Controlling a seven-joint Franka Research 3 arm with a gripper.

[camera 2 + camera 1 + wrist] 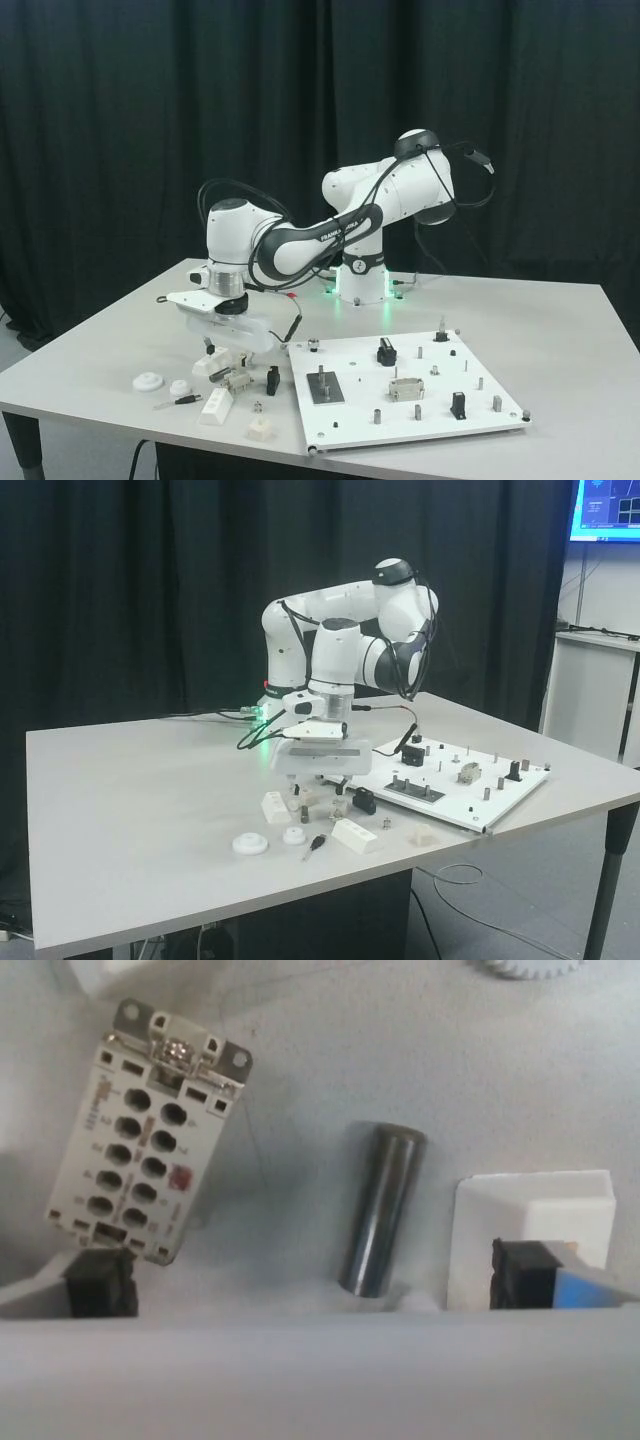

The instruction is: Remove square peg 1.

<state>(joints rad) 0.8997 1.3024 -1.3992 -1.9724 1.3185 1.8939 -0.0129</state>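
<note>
Grey table (120,780) below hand, loose parts around. Gripper (312,1285) spread wide, gripping nothing. Black cylinder (380,1210) lying between fingertips. White square block (535,1210), probably the peg, touching or just beside one fingertip. Centre over block before closing; keep clear of cylinder.

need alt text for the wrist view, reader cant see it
Looking down at the grey table, the gripper hangs with its black fingertips spread wide around a dark metal cylinder. A white connector block with round holes lies beside it.
</note>
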